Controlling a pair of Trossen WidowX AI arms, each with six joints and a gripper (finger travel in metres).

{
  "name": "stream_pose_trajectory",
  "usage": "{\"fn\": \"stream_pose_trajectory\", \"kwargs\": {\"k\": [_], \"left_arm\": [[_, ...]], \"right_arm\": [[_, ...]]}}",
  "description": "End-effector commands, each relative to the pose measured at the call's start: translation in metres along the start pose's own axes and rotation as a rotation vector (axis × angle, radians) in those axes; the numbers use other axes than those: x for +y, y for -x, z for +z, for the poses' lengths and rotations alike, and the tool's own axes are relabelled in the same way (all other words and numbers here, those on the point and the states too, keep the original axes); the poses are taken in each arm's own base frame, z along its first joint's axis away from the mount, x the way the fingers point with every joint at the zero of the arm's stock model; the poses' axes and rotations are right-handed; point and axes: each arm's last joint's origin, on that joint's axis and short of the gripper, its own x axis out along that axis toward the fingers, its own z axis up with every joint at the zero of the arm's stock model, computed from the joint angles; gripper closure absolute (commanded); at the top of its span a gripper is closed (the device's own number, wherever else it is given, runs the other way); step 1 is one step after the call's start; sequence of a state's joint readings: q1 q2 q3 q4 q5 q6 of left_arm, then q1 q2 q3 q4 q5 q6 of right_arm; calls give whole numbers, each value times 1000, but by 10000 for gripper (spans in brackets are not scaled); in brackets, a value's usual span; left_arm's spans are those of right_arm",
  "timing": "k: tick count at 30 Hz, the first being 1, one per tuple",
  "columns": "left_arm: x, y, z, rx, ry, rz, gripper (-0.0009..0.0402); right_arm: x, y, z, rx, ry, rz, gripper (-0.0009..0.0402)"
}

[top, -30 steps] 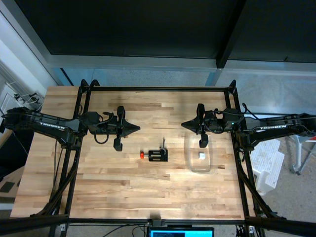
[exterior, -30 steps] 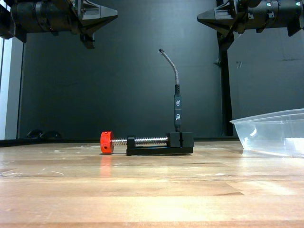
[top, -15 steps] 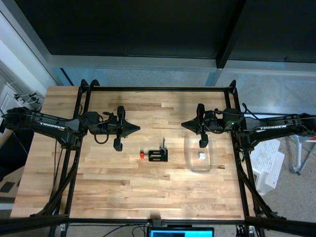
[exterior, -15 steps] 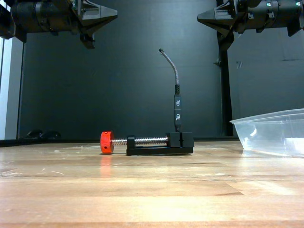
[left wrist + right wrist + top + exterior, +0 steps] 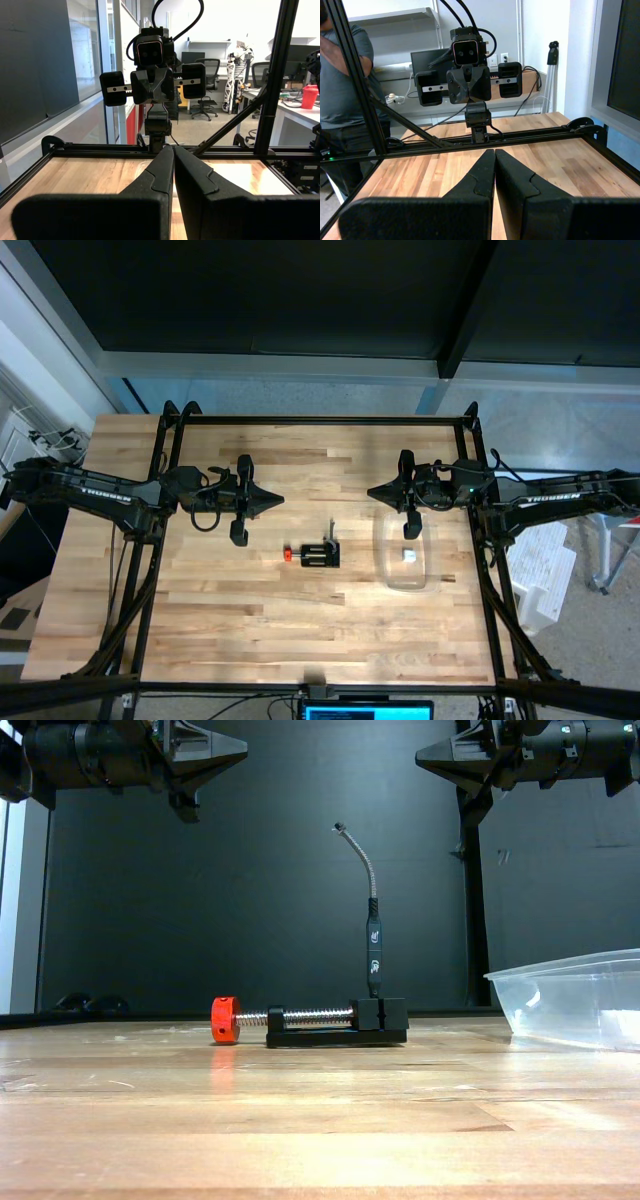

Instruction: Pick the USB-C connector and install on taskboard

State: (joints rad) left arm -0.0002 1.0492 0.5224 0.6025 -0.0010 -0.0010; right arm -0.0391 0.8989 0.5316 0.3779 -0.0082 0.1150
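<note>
the connector [image 5: 372, 948] stands upright, seated in the taskboard [image 5: 318, 556], so the install looks done with nothing left to place. left tool [image 5: 278, 500] and right tool [image 5: 372, 492], both pressed together and empty, hang high either side of the taskboard.

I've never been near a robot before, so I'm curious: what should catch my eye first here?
Two black pincers face each other high above the wooden table: the left pincer and the right pincer, both shut and empty. Below and between them sits the small black taskboard, with an orange-red knob and a thin cable standing up from it. A clear tray holding a small white piece lies beside it, toward the right pincer.
</note>
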Motion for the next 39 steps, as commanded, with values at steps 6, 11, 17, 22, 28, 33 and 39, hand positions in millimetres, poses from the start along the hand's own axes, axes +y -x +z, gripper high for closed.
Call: {"fn": "stream_pose_trajectory", "kwargs": {"k": [6, 11, 17, 22, 28, 33, 39], "left_arm": [[0, 0, 0, 0, 0, 0, 393], [0, 0, 0, 0, 0, 0, 393], [0, 0, 0, -1, 0, 0, 393], [0, 0, 0, 0, 0, 0, 393], [0, 0, 0, 0, 0, 0, 393], [0, 0, 0, 0, 0, 0, 393], [0, 0, 0, 0, 0, 0, 393]], "right_arm": [[0, 0, 0, 0, 0, 0, 393], [0, 0, 0, 0, 0, 0, 393], [0, 0, 0, 0, 0, 0, 393], [0, 0, 0, 0, 0, 0, 393], [0, 0, 0, 0, 0, 0, 393], [0, 0, 0, 0, 0, 0, 393], [0, 0, 0, 0, 0, 0, 393]]}}
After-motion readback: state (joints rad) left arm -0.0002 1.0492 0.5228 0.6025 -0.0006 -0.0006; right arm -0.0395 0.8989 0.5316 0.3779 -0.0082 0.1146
